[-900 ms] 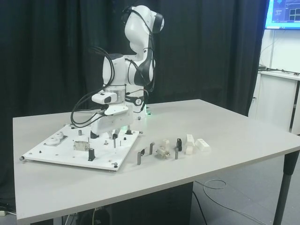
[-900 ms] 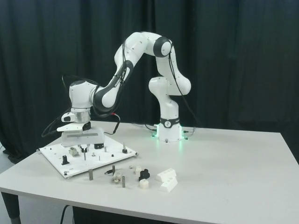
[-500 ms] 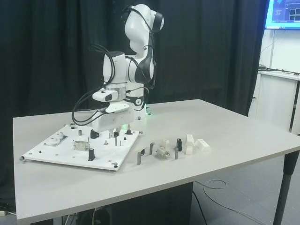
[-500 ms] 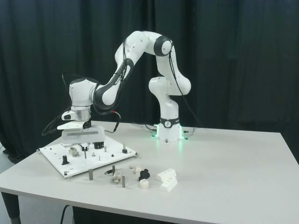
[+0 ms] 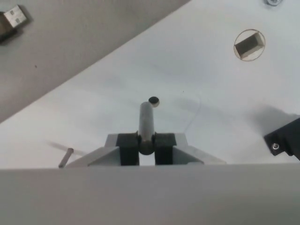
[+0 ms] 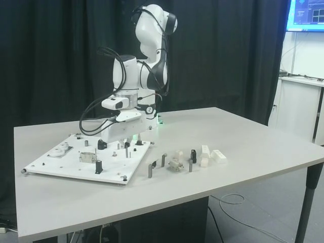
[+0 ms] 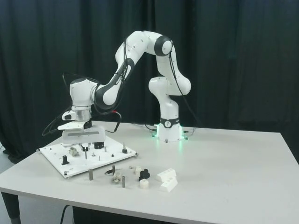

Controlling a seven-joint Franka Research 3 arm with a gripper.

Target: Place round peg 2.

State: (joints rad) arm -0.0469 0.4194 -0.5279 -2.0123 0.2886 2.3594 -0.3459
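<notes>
The gripper (image 5: 146,145) hangs over the white board (image 5: 206,117) near the bench's (image 6: 243,152) left edge, its fingers (image 5: 126,147) closed around the grey round peg (image 5: 146,124), beside a small hole (image 5: 153,100).

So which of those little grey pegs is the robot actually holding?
The round peg clamped upright between the gripper's black fingers, over the white board. The thinner pin stands free on the board, untouched, off to one side.
</notes>
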